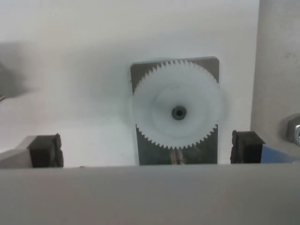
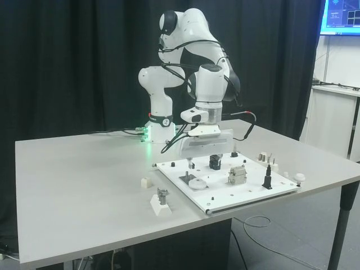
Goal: Pick small gear.
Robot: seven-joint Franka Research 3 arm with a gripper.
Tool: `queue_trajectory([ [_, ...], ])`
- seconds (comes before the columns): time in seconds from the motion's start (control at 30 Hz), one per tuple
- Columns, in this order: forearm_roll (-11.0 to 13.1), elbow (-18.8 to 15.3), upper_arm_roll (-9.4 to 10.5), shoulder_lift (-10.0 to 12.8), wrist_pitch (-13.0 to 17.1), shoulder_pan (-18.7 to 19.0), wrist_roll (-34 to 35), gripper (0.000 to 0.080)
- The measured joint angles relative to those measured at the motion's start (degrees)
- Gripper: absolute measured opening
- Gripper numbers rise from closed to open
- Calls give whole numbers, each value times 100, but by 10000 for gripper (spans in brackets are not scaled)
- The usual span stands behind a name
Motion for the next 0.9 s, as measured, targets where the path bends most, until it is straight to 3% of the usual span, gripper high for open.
queue_trajectory([
  [0.9, 0, 5, -14, -52, 14, -1, 3, 800],
])
